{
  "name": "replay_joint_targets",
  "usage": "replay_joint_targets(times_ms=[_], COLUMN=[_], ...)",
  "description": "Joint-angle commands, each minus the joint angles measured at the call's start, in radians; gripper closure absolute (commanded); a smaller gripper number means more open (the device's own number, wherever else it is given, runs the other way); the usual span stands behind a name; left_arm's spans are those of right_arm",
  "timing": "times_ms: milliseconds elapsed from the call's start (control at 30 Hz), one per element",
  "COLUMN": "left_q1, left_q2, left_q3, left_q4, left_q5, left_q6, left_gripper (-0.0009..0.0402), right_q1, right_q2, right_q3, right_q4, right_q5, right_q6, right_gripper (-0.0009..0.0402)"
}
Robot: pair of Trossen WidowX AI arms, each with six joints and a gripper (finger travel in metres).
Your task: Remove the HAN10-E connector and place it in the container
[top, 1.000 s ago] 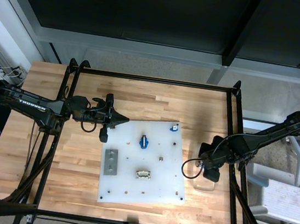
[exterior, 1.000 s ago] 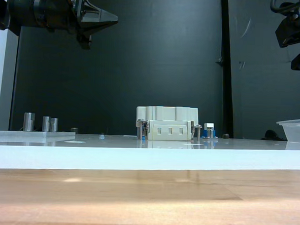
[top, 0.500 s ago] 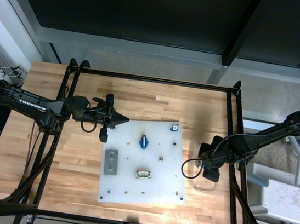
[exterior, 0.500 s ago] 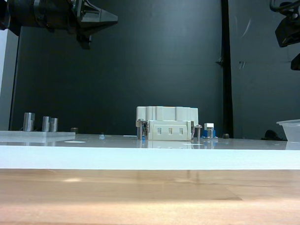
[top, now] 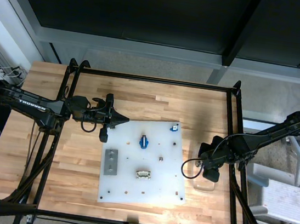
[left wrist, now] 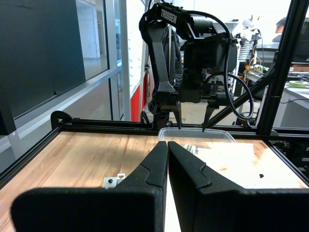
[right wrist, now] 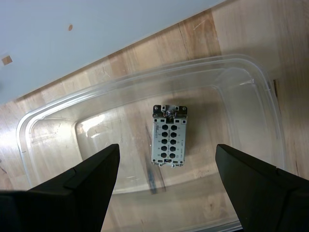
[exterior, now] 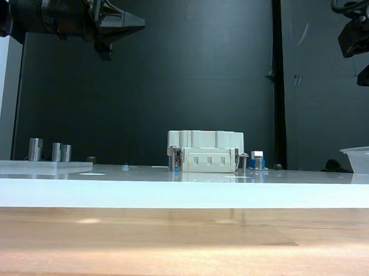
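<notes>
The HAN10-E connector [right wrist: 168, 141], a small beige-grey block with two rows of dark pin holes, lies flat on the floor of the clear container [right wrist: 212, 111]. My right gripper [right wrist: 166, 146] hangs open straight above it, fingers spread wide and holding nothing. From the high view the right gripper [top: 210, 172] covers the container [top: 204, 184] at the table's right edge. The left wrist view also shows the connector [left wrist: 189, 147] inside the container [left wrist: 195, 130] under the right gripper [left wrist: 191, 123]. My left gripper [top: 124, 121] is shut and empty, raised by the white board's far left corner.
The white board [top: 156, 190] carries a beige socket housing [top: 143, 174], a blue knob [top: 144, 141], a grey two-hole plate [top: 111, 161] and a small blue-white part [top: 174, 128]. A black frame [top: 229, 128] rings the table. The housing [exterior: 205, 152] stands mid-board in the low view.
</notes>
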Motion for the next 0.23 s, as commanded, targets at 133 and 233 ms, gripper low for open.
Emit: replay_joint_targets(times_ms=[133,233], left_q1=[0.0,0.0], left_q2=[0.0,0.0], left_q3=[0.0,0.0], left_q4=[0.0,0.0], left_q5=[0.0,0.0], left_q6=[0.0,0.0], left_gripper=[0.0393,0.0393], right_q1=[0.0,0.0], right_q2=[0.0,0.0], right_q3=[0.0,0.0], right_q4=[0.004,0.011], right_q5=[0.0,0.0], right_q6=[0.0,0.0], right_gripper=[0.0114,0.0114])
